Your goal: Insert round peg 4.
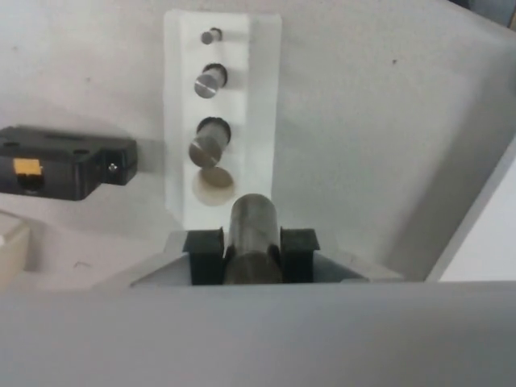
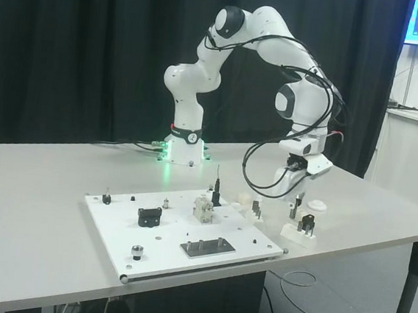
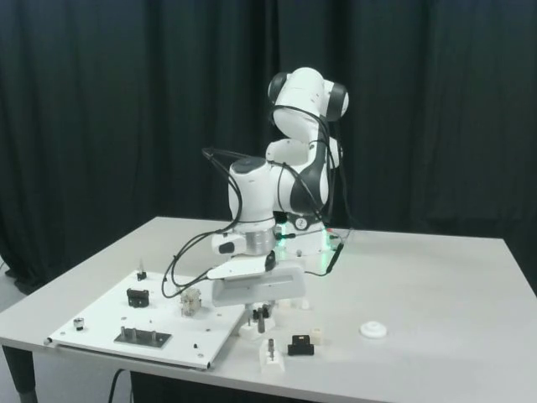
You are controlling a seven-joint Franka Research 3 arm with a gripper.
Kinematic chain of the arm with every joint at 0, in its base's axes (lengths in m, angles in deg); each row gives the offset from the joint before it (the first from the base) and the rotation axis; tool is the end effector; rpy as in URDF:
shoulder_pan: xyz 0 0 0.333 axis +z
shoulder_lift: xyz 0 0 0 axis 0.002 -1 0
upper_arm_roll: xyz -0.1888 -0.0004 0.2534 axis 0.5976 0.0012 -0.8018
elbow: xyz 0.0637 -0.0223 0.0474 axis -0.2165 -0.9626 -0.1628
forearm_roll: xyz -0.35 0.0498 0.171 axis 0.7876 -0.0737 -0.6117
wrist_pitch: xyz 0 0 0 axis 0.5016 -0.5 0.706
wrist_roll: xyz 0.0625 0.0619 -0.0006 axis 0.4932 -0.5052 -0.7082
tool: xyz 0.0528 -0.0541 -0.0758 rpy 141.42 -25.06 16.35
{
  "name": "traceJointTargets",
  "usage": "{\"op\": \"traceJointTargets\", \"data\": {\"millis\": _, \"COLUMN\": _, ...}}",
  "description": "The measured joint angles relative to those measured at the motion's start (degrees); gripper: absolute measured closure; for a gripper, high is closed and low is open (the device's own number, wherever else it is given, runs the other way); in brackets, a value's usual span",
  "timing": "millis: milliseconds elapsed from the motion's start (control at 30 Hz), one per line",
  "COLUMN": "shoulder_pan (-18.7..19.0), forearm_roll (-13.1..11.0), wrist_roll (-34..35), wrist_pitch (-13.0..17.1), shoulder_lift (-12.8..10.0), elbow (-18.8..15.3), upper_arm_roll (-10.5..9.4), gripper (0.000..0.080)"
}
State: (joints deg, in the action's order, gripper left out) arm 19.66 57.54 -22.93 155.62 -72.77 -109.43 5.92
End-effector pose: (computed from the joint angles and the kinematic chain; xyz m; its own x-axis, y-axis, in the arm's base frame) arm 0.6840 0.0204 0.2697 0.9194 -0.3919 -0.0337 -0.3926 -0.9196 -0.0174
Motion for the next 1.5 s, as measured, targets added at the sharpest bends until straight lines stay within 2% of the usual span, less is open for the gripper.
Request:
{"op": "traceJointTargets", "data": {"millis": 567, "shoulder_pan": -0.01, "forearm_roll": 0.00, "wrist_roll": 1.91, "wrist_pitch": -0.45, "shoulder_lift": 0.30, "elbow": 0.50, "upper_arm_roll": 1.28, "gripper": 0.0659}}
{"op": "traceJointTargets", "data": {"millis": 1500, "shoulder_pan": -0.05, "forearm_roll": -0.04, "wrist_roll": 3.32, "wrist_pitch": -0.45, "shoulder_lift": 0.56, "elbow": 1.01, "upper_arm_roll": 1.99, "gripper": 0.0659}}
